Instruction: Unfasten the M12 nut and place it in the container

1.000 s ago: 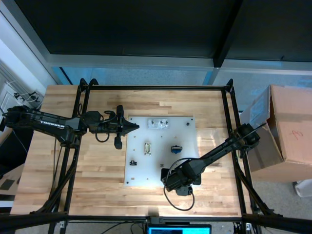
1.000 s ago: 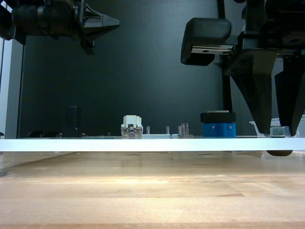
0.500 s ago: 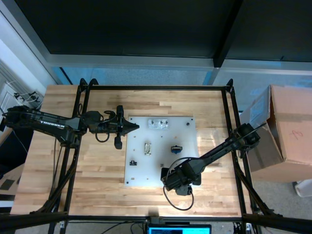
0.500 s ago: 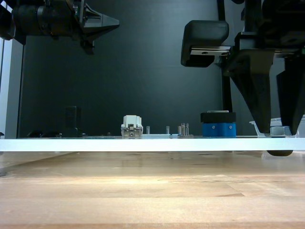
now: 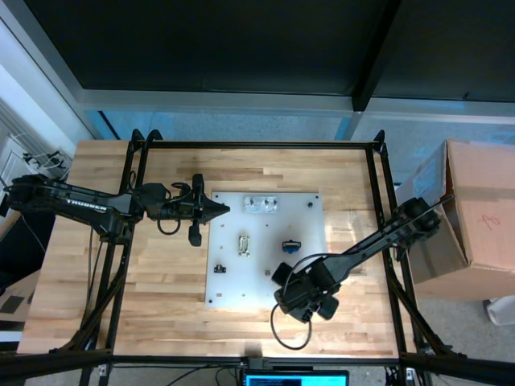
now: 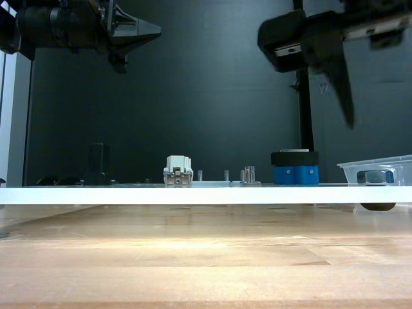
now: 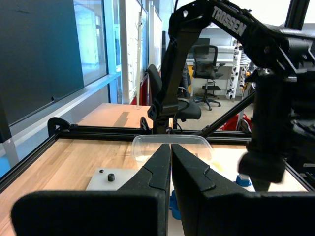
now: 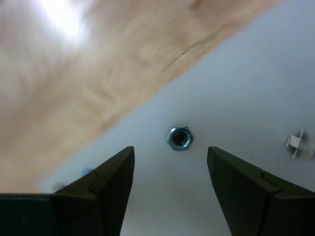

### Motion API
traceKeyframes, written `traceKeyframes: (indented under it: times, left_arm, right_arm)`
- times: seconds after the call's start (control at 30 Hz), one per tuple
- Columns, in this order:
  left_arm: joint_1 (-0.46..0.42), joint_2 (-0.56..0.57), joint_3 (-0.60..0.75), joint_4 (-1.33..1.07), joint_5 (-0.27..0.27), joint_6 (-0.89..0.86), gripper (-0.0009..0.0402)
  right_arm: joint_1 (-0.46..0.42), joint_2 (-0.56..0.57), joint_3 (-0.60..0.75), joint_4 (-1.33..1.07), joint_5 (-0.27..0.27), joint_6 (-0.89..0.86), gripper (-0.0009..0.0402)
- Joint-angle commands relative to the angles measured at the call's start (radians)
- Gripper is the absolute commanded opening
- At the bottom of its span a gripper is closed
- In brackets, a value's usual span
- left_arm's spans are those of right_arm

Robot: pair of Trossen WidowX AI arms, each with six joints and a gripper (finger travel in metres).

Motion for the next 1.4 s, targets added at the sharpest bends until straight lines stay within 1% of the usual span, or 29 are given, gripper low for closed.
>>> traceKeyframes:
  times: [0.03,0.07,0.17,0.3,0.33,0.4,0.47,0.53,0.63,0.67,0.83,0.9,1.0,1.4]
  left_arm:
    - [0.0,0.0,0.0,0.0,0.0,0.0,0.0]
    - [0.0,0.0,0.0,0.0,0.0,0.0,0.0]
    - [0.0,0.0,0.0,0.0,0.0,0.0,0.0]
    - [0.0,0.0,0.0,0.0,0.0,0.0,0.0]
    - [0.0,0.0,0.0,0.0,0.0,0.0,0.0]
    - [0.0,0.0,0.0,0.0,0.0,0.0,0.0]
    - [0.0,0.0,0.0,0.0,0.0,0.0,0.0]
    - [0.0,0.0,0.0,0.0,0.0,0.0,0.0]
    - [0.0,0.0,0.0,0.0,0.0,0.0,0.0]
    - [0.0,0.0,0.0,0.0,0.0,0.0,0.0]
    - [0.0,0.0,0.0,0.0,0.0,0.0,0.0]
    - [0.0,0.0,0.0,0.0,0.0,0.0,0.0]
    - [0.0,0.0,0.0,0.0,0.0,0.0,0.0]
    - [0.0,0.0,0.0,0.0,0.0,0.0,0.0]
  right_arm:
    - [-0.002,-0.009,0.0,-0.019,-0.052,0.238,0.0156]
    - [-0.002,-0.009,0.0,-0.026,-0.071,0.3,0.014]
    - [-0.002,-0.009,0.0,-0.034,-0.098,0.481,0.0083]
    - [-0.002,-0.009,-0.003,-0.031,-0.099,0.661,0.0004]
    - [-0.002,-0.009,-0.008,-0.027,-0.093,0.695,-0.0005]
    - [-0.001,-0.008,-0.016,-0.016,-0.064,0.785,0.0009]
    - [0.001,-0.003,-0.024,-0.007,-0.035,0.865,0.0007]
    - [0.006,-0.003,-0.034,0.005,-0.033,0.909,-0.0003]
    - [0.016,-0.003,-0.041,0.008,0.016,0.962,0.0]
    - [0.02,-0.003,-0.041,0.01,0.023,0.974,-0.0001]
    - [0.035,0.018,-0.045,0.044,0.021,0.993,0.0]
    - [0.039,0.045,-0.045,0.063,0.01,0.992,0.0]
    - [0.044,0.067,-0.047,0.085,0.009,0.995,0.0]
    - [0.032,0.072,-0.076,0.126,0.011,0.985,0.0]
